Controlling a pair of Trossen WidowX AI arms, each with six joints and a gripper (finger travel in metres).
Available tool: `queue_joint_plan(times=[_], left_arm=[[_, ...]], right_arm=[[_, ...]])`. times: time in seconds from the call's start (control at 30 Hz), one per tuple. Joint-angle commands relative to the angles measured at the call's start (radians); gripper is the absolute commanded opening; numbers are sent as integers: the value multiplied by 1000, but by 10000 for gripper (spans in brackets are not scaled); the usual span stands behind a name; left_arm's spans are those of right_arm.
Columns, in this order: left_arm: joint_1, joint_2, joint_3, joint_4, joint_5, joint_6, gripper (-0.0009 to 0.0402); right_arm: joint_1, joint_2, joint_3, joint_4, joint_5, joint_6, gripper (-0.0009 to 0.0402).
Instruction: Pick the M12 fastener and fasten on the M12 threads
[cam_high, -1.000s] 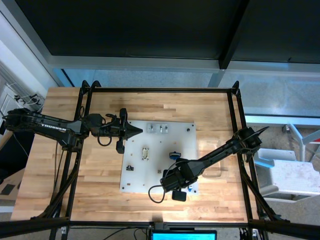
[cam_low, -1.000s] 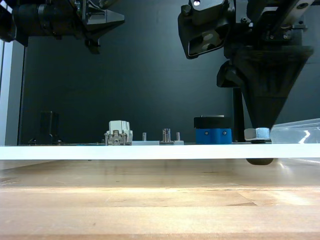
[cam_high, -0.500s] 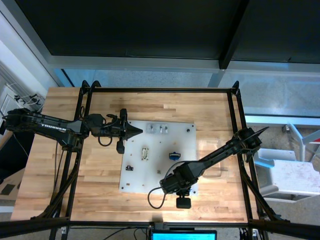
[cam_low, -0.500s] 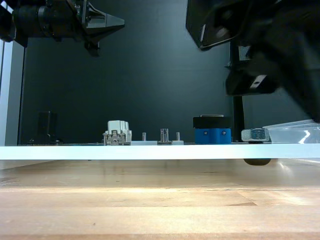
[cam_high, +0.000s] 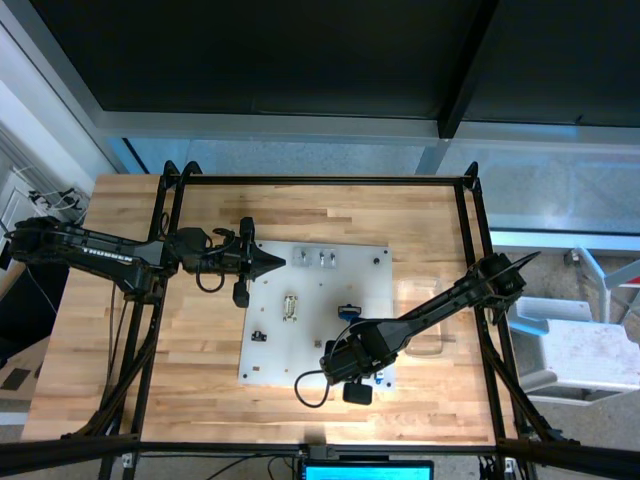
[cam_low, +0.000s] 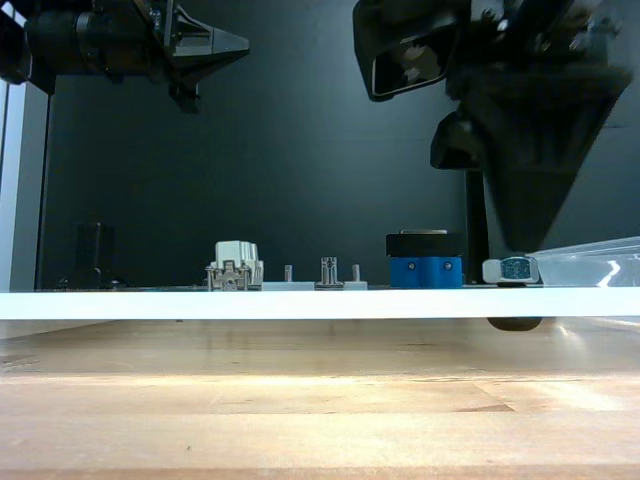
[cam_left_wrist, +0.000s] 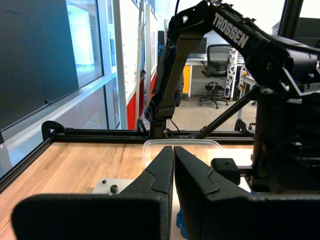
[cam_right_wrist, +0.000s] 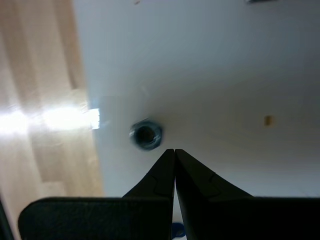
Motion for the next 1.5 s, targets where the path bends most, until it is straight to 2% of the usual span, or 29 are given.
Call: queue_joint_plan(times=[0.03, 0.3, 0.33, 0.37, 0.43, 0.47, 0.5, 0.53, 0.67, 0.9, 1.0, 1.07, 1.13, 1.4, 1.5], left_arm=[[0, 0, 0, 0, 0, 0, 0], [0, 0, 0, 0, 0, 0, 0], [0, 0, 0, 0, 0, 0, 0], [0, 0, 0, 0, 0, 0, 0], [0, 0, 0, 0, 0, 0, 0], [0, 0, 0, 0, 0, 0, 0], [0, 0, 0, 0, 0, 0, 0], [0, 0, 0, 0, 0, 0, 0], [0, 0, 0, 1, 0, 0, 0], [0, 0, 0, 1, 0, 0, 0], [0, 0, 0, -2, 0, 0, 0], [0, 0, 0, -2, 0, 0, 0], [0, 0, 0, -1, 0, 0, 0], [0, 0, 0, -2, 0, 0, 0], [0, 0, 0, -2, 0, 0, 0]], right_arm=[[-1, 14, 0, 4, 8, 0, 0], [-1, 32, 0, 31, 6, -3, 0], [0, 32, 0, 31, -7, -5, 0], [-1, 32, 0, 31, -47, -18, 0], [-1, 26, 0, 28, -216, -101, 0], [0, 21, 0, 24, -286, -132, 0], [0, 16, 0, 18, -321, -146, 0], [0, 12, 0, 9, -319, -146, 0], [0, 0, 0, -1, -243, -134, 0], [-1, -6, 0, -5, -67, -80, 0], [-5, -6, 0, -4, -35, -80, 0], [-6, -4, 0, -4, 12, -74, 0], [-8, 0, 0, -3, 43, -62, 0], [-9, 29, 0, 14, 45, -55, 0], [-8, 29, 0, 23, 18, -55, 0]])
